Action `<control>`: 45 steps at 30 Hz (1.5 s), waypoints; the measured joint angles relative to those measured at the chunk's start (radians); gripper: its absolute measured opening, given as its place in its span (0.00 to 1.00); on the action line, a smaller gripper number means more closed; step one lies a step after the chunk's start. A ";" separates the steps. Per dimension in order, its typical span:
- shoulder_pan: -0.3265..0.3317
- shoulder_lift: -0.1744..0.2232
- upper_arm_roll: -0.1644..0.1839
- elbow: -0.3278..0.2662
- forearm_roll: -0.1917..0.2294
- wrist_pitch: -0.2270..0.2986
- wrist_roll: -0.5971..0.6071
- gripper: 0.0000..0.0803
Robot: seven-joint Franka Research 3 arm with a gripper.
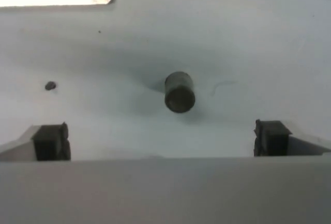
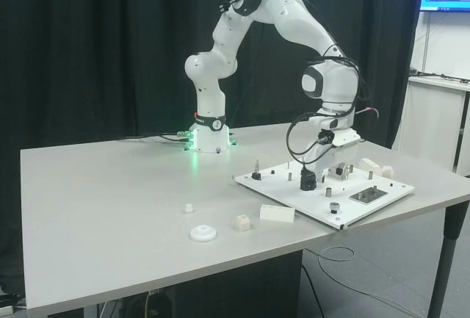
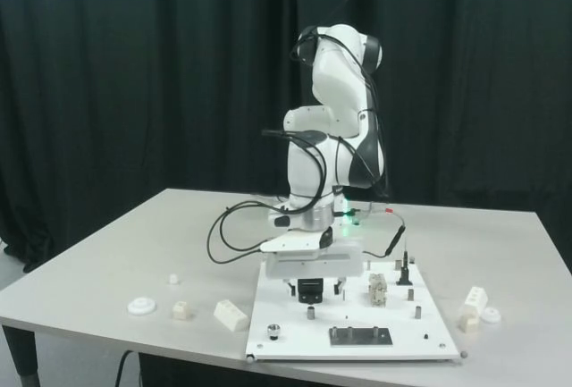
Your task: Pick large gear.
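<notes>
The large gear (image 2: 201,233) (image 3: 141,306) is a white toothed disc lying flat on the grey table, near its front edge and well away from the arm. My gripper (image 1: 161,139) (image 2: 308,183) (image 3: 315,296) hangs low over the white board (image 2: 351,214) (image 3: 268,315), far from the gear. It is open, with the black fingertips (image 1: 51,141) wide apart and nothing between them. Under the gripper a short dark peg (image 1: 179,92) stands upright on the board.
A small white gear (image 2: 189,206) (image 3: 172,278), a white cube (image 2: 241,222) (image 3: 181,310) and a white block (image 2: 277,214) (image 3: 231,315) lie between the large gear and the board. The board carries several pegs and a grey plate (image 2: 367,195) (image 3: 359,336).
</notes>
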 joint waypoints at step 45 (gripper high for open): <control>-0.009 -0.022 -0.033 0.016 -0.056 -0.008 0.005 1.00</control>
